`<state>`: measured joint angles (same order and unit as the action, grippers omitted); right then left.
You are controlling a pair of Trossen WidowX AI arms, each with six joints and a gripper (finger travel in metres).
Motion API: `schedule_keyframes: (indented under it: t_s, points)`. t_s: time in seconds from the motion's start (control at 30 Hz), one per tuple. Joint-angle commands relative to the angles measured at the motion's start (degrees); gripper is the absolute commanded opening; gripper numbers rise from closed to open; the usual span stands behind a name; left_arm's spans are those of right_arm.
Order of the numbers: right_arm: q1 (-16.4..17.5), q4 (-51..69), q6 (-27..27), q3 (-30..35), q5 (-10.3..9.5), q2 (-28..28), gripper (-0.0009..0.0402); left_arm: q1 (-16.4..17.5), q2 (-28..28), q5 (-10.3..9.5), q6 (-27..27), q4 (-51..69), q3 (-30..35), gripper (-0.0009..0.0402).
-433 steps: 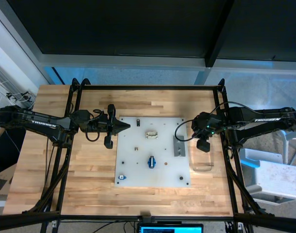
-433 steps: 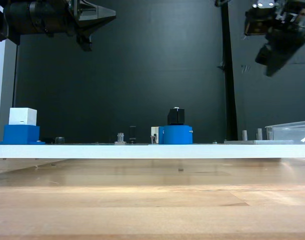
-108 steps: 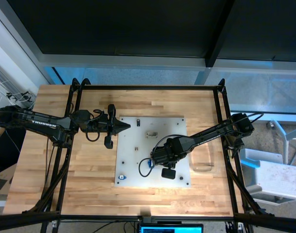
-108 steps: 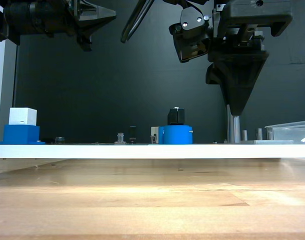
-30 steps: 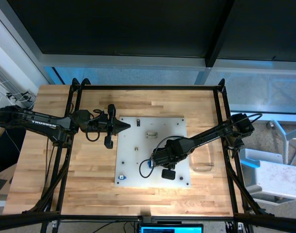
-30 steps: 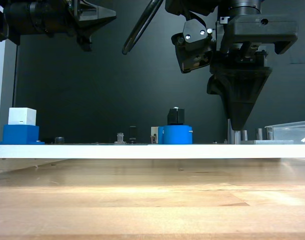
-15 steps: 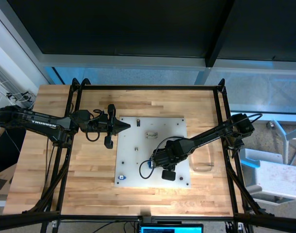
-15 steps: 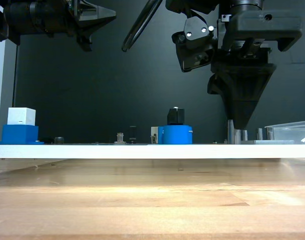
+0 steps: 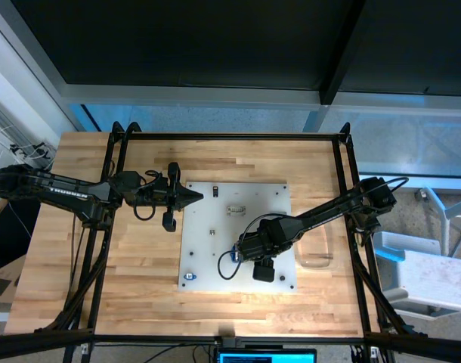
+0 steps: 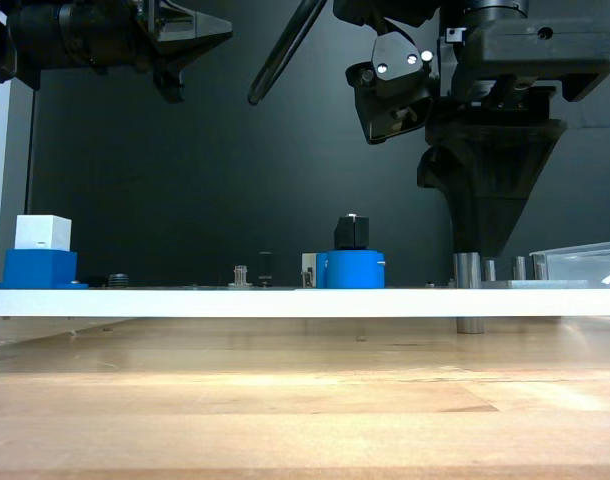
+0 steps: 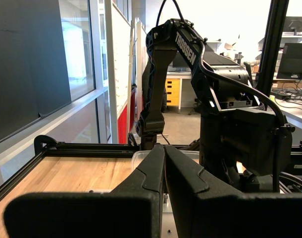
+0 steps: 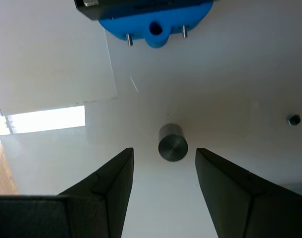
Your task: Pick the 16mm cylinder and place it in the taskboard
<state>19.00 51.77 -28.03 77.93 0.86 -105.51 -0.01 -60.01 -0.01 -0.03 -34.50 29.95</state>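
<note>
Flat white sq. taskboard (image 9: 204, 261); short grey metal cylinder (image 12: 173, 144), shiny top; blue plastic fitting (image 12: 151, 22); pale wood-grain table (image 9: 147, 265); left gripper (image 9: 196, 195), right gripper (image 12: 163, 153): both blk.

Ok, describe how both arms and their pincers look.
The left arm and right arm are matte black with white TROSSEN lettering and looping black cables. The left pincer, at the left edge of the taskboard, has two wedge-shaped fingers tapering to a point. The right pincer, over the board's near right part, is the same black taper.

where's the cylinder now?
Low view: the cylinder stands in the taskboard, right of the blue fitting, under the open right gripper; the left gripper is parked high at left.
</note>
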Motion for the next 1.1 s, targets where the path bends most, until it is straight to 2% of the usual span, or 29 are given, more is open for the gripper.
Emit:
schedule_keyframes:
  t_s: [0.03,0.5,0.8,1.1]
  points:
    - [0.02,0.24,0.04,0.22,0.15,0.81,0.0183,0.0,0.0,0.0,0.0,-0.02,0.0,0.0]
    - [0.15,3.04,0.04,0.22,0.13,5.2,0.02,0.0,0.0,0.0,-0.02,-0.02,0.0,0.0]
    - [0.26,5.03,-0.04,0.22,-0.02,8.85,0.0224,0.0,0.0,0.0,0.0,-0.02,0.0,0.0]
    - [0.39,4.96,-1.51,0.22,-0.46,9.53,0.0228,0.0,0.0,0.0,-0.02,-0.02,0.0,0.0]
